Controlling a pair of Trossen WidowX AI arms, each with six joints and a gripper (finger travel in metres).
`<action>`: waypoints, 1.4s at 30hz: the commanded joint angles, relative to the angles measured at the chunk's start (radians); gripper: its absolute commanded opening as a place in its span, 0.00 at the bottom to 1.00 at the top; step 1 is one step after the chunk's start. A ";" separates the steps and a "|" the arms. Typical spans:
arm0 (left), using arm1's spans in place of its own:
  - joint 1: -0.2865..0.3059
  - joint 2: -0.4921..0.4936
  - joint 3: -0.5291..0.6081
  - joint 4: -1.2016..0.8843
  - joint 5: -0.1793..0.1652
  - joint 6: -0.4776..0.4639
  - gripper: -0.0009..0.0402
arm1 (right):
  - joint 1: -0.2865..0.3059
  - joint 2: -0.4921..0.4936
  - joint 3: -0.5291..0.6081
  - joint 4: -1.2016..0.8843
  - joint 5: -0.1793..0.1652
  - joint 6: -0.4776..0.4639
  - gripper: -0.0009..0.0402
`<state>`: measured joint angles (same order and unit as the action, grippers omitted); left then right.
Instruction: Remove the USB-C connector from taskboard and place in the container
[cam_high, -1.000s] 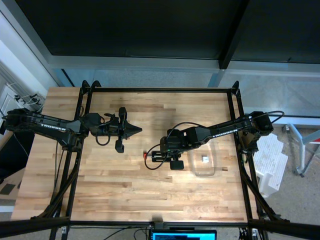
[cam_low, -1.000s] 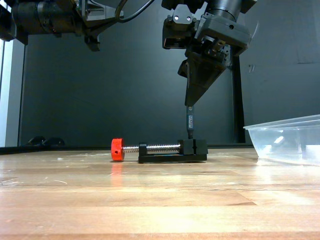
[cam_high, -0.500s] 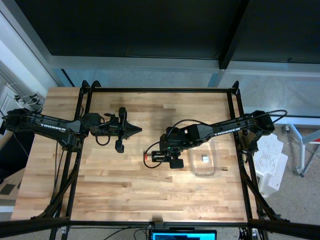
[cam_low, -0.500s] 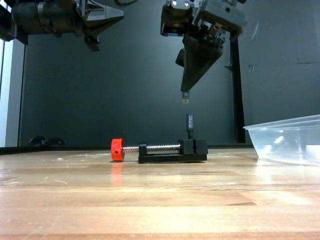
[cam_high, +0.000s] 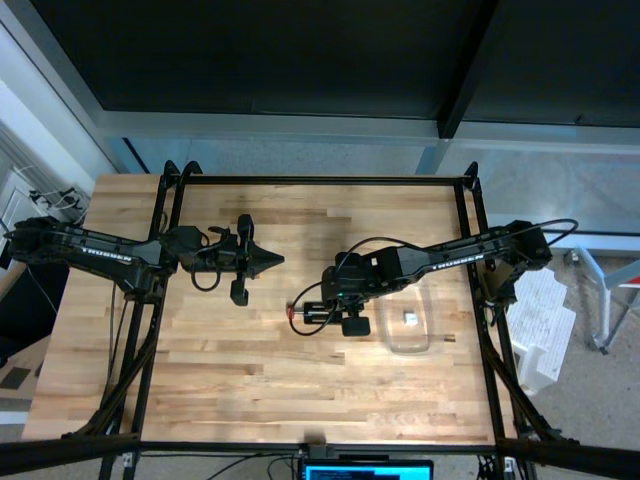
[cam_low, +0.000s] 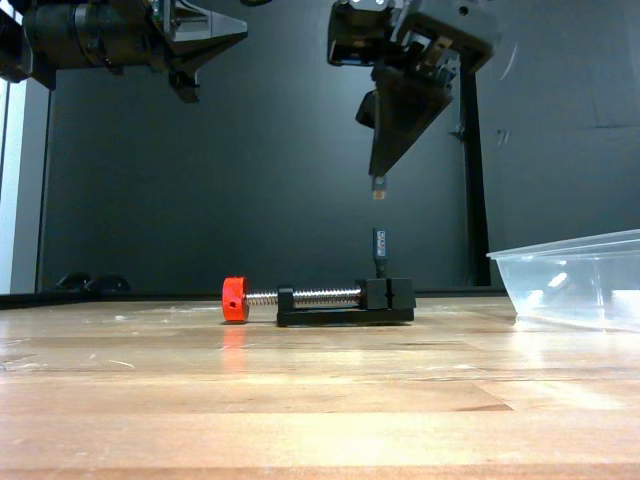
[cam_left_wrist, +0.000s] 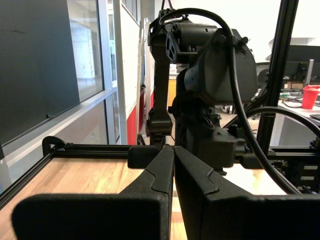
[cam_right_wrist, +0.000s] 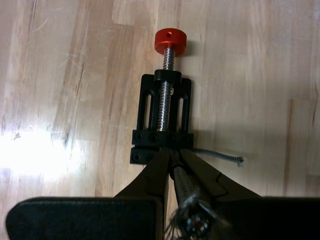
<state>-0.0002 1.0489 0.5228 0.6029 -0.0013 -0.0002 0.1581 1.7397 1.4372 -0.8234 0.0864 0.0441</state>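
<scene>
The taskboard (cam_low: 345, 300), a black block with a red-orange knob, lies on the wooden table; it also shows as taskboard (cam_high: 312, 312) and taskboard (cam_right_wrist: 162, 120). My right gripper (cam_low: 379, 176) hangs above its blocky end, shut on the thin USB-C connector (cam_right_wrist: 181, 182), whose pale tip pokes out below the fingertips as connector (cam_low: 378, 190). A short dark stub (cam_low: 379, 250) still stands upright in the taskboard, with a clear gap beneath the tip. The clear container (cam_low: 575, 280) sits to the right, container (cam_high: 405, 345). My left gripper (cam_high: 275, 260) hovers shut at the left, high over the table.
A small white square piece (cam_high: 410, 318) lies inside the container. A frayed grey cord (cam_right_wrist: 220, 157) rests on the wood beside the taskboard. Black frame rails (cam_high: 320, 181) border the table's back and sides.
My right gripper rose straight up off the taskboard, taking the connector's upper part with it and leaving the stub behind, then shifted slightly right. The left arm stayed still.
</scene>
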 joint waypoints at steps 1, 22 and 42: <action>0.000 0.000 0.000 0.000 0.000 0.000 0.02 | 0.020 -0.047 -0.036 -0.002 -0.005 0.017 0.02; 0.000 0.000 0.000 0.000 0.000 0.000 0.02 | 0.102 -0.388 -0.374 -0.002 -0.008 0.160 0.02; 0.000 0.000 0.000 0.000 0.000 0.000 0.02 | 0.105 -0.624 -0.645 -0.003 0.026 0.214 0.03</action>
<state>-0.0002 1.0489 0.5228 0.6025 -0.0013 0.0002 0.2634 1.1271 0.8055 -0.8268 0.0921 0.2516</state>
